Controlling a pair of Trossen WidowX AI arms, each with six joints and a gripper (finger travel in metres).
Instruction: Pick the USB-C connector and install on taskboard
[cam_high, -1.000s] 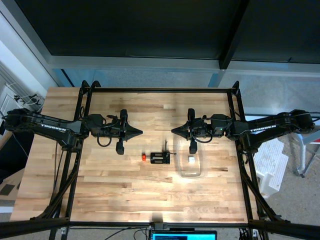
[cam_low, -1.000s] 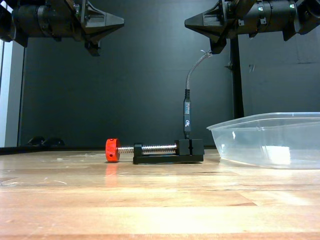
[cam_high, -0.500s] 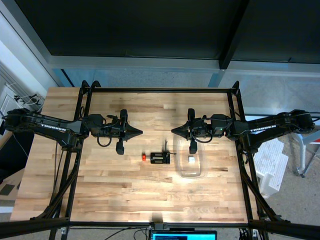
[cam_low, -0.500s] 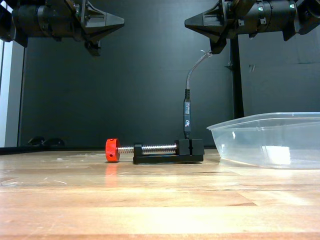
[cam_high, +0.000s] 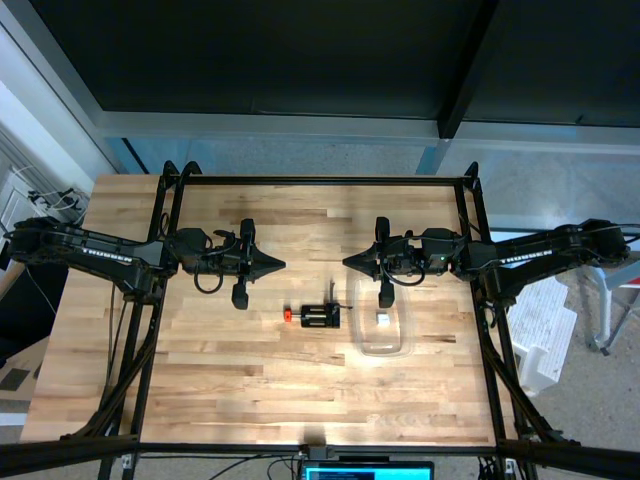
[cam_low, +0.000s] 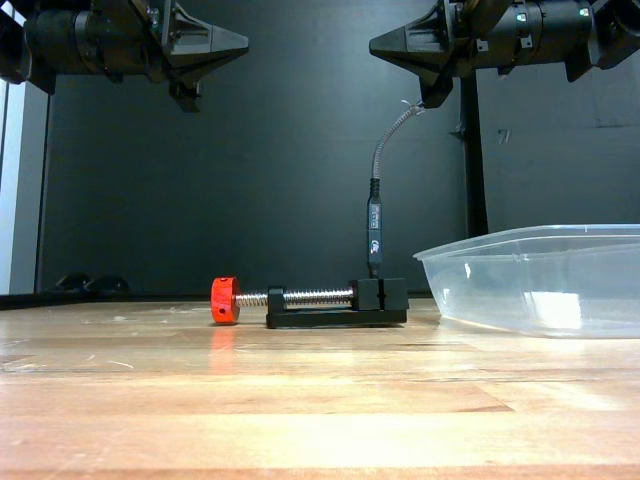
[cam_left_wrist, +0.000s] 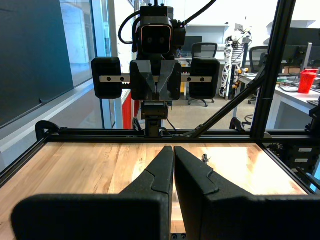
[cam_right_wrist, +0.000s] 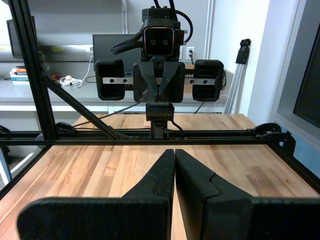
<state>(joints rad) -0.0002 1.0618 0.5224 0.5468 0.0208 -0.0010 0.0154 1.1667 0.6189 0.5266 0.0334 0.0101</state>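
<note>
Jaws pressed together, the left gripper (cam_high: 281, 265) hangs high over the table (cam_high: 200, 380), parked by our reckoning. Midway sits the taskboard (cam_low: 335, 318), the USB-C connector (cam_low: 373, 225) upright in its right end, apparently seated. The right gripper (cam_high: 346, 263) mirrors the left, jaws together, idle. Only the low view shows us that upright stance; only the high view shows the white bit (cam_high: 383, 319) in the tray (cam_high: 385, 352).

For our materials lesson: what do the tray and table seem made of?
Tray: probably plastic, clear and glossy, with see-through walls. Table: wood, smooth, with visible grain and plank seams. Left gripper and right gripper, both shut, hang above the table.
</note>
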